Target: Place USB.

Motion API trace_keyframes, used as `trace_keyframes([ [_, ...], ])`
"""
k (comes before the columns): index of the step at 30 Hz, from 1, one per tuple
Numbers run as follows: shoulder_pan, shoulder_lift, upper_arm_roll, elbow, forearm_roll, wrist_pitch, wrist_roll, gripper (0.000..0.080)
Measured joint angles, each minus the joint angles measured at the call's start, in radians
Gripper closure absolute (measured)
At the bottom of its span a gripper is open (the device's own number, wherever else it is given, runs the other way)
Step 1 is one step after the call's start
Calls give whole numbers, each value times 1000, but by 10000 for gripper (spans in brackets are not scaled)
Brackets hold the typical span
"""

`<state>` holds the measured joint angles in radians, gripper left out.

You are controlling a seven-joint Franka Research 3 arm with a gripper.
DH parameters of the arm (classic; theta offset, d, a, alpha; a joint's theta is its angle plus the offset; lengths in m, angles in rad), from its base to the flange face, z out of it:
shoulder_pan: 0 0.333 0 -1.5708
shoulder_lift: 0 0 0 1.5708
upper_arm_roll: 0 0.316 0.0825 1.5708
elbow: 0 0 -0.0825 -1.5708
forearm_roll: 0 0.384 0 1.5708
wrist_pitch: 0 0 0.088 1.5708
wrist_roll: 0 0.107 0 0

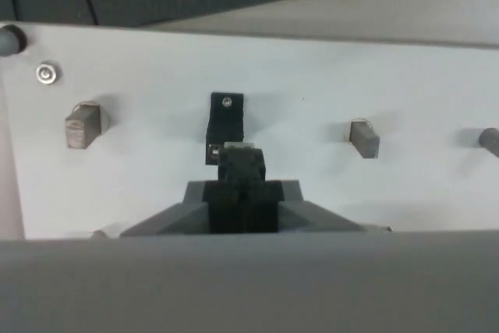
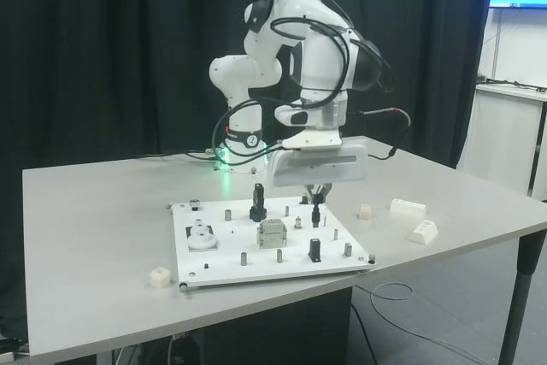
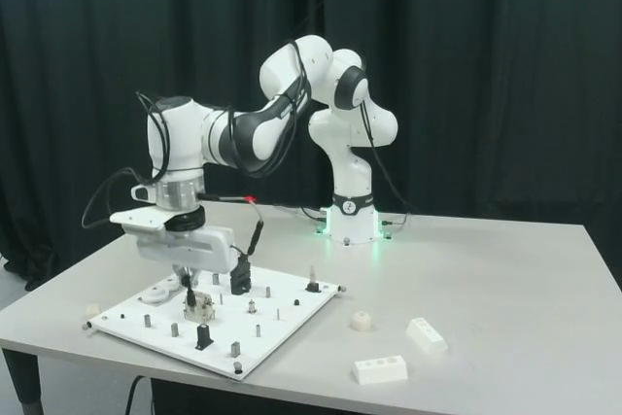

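Holding a small black plug, the USB (image 1: 238, 163), the jaws are closed tight on it, pinching it from both sides. Its pale metal tip sticks out at the front. The gripper (image 2: 315, 203) hangs low over the white board (image 2: 209, 267) on the grey worktop (image 2: 94, 211).

In the wrist view, going left to right: a grey peg (image 1: 82, 126) sits at about 9 o'clock from the plug. In the middle stands the black socket (image 1: 224, 118), right at the plug's tip, at 12 o'clock. I cannot tell if they touch yet. Another grey peg (image 1: 364, 139) sits at 3 o'clock.

I think the job now is to push the plug into the socket. To do it well, keep the plug straight and lined up with the hole. Go slow and gentle. If it leans to one side, it may jam. Let go only when it sits all the way in.
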<state>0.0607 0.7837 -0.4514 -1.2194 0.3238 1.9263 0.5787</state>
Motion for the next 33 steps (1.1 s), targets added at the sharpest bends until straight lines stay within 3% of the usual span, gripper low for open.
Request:
trace_keyframes([
  [9, -3, 0, 0, 27, -19, -24, -1, 781],
  [33, -3, 1, 2, 29, -22, -26, -6, 781],
])
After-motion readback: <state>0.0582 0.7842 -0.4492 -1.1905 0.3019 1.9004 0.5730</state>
